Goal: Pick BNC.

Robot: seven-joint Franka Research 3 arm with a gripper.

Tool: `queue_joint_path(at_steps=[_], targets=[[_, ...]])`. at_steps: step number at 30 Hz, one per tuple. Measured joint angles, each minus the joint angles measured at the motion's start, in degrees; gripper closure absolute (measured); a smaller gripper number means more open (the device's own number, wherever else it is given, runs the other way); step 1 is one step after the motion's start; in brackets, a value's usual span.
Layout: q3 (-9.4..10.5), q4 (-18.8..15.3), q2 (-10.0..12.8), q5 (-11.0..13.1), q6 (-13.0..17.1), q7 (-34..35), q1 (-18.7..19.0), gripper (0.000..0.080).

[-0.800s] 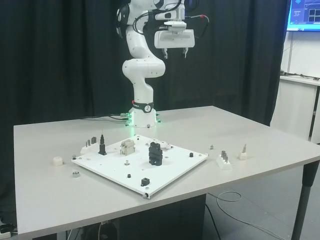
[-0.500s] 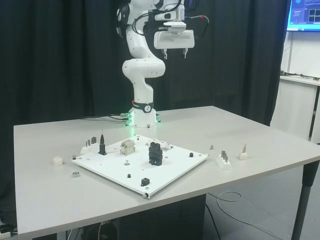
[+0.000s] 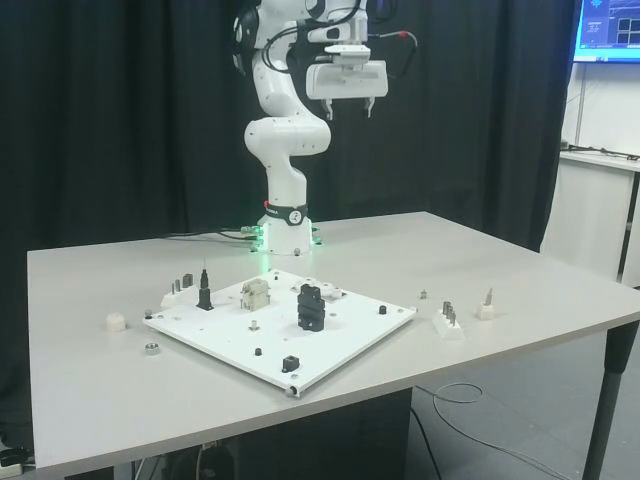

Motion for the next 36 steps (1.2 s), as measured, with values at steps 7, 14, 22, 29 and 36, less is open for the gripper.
queue_joint_path(at_steps=[7,14,22,29,36], targets=[[0.14,0.1,0.9,0.0,1.0,1.0,0.0,0.0003],[1.15,0.5,2.6,0.3,3.3,3.2,0.3,0.0003],[3.34,0.8,5.3,1.3,6.8,5.0,0.8,0.0003],[5.66,0.8,7.8,2.3,9.6,8.0,0.8,0.0003],[7.61,0.8,10.5,3.3,12.2,11.6,0.8,0.0003]])
